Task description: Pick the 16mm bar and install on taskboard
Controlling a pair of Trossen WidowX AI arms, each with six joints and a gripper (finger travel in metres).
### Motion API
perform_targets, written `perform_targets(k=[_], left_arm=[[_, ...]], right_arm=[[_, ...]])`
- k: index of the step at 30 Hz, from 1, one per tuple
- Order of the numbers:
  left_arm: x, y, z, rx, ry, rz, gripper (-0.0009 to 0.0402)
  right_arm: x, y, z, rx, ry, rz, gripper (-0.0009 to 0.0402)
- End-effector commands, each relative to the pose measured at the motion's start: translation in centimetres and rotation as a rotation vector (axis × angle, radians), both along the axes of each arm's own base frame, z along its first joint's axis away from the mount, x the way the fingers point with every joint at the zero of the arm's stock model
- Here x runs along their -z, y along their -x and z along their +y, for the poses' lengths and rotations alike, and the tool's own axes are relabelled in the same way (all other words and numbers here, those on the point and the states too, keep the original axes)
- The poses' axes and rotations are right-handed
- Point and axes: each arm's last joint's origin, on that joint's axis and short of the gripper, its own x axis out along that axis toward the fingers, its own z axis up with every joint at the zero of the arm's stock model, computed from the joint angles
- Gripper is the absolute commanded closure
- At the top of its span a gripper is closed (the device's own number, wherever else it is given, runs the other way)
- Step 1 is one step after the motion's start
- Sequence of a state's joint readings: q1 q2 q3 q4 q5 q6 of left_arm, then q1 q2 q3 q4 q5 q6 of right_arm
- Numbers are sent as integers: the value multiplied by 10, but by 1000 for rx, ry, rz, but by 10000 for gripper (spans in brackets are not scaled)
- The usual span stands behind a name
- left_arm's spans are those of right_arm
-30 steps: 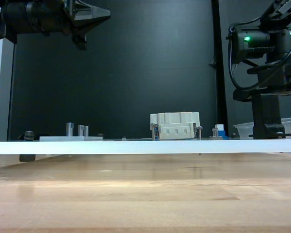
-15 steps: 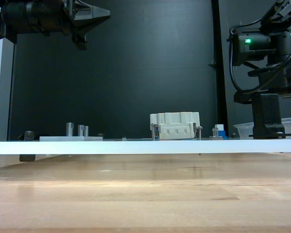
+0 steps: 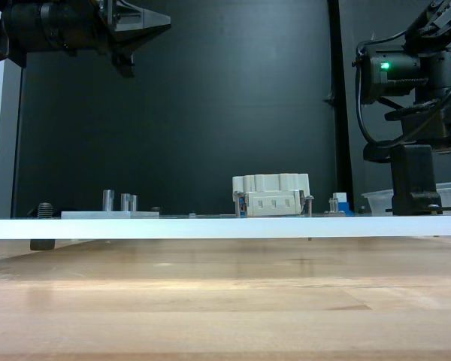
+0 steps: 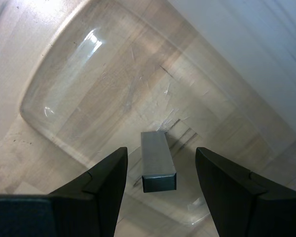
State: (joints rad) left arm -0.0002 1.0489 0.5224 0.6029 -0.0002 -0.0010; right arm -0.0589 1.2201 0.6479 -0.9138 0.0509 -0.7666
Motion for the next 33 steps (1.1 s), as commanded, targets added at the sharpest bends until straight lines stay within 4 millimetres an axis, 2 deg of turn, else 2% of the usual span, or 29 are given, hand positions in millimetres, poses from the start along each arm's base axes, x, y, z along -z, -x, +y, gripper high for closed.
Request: perform_targets(k=[1, 26, 29, 33], left_arm=[[0, 0, 0, 0, 0, 0, 393], [0, 0, 0, 0, 0, 0, 393], [0, 0, 0, 0, 0, 0, 393], [0, 0, 0, 0, 0, 0, 393]], right_arm=[[0, 0, 0, -1, 1, 1, 226], [-1, 0, 0, 0, 1, 0, 370], [-6, -2, 0, 22, -1, 0, 380], [-24, -5, 0, 83, -6, 1, 387]])
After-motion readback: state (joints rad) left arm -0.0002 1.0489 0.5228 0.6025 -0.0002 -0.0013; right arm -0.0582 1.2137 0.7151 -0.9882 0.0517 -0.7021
